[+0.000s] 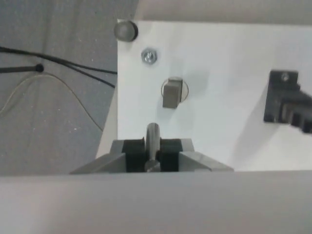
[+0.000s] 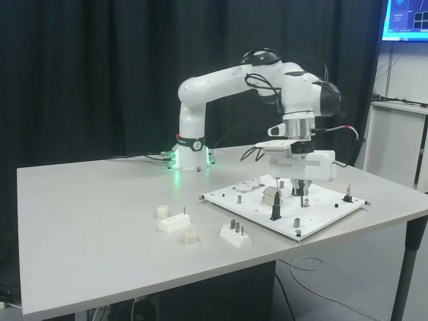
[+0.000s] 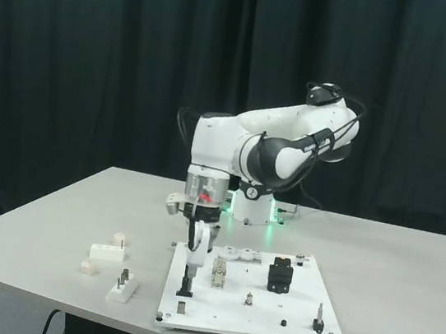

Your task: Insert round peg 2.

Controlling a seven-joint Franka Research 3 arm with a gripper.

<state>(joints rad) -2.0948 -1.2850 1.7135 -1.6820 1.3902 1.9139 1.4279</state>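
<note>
In the wrist view my gripper (image 1: 152, 151) is shut on a grey round peg (image 1: 152, 139), which stands up between the black pads (image 1: 132, 152). It hangs over the white board (image 1: 229, 58) near one edge. A little beyond the peg tip, a grey block-shaped peg (image 1: 171, 93) sits in a round hole. In the first room view the gripper (image 2: 299, 189) hovers low over the board (image 2: 334, 207). In the second room view the gripper (image 3: 188, 281) is above the board's left side (image 3: 267, 323), just over a small grey part (image 3: 183, 304).
A black fixture (image 1: 286, 101) stands on the board, seen also as the black fixture (image 3: 279, 275). A nut (image 1: 149, 56) and a grey foot (image 1: 126, 30) mark the board's corner. Black cables (image 1: 58, 63) lie on the grey table. White holders (image 3: 106, 252) with pegs sit left of the board.
</note>
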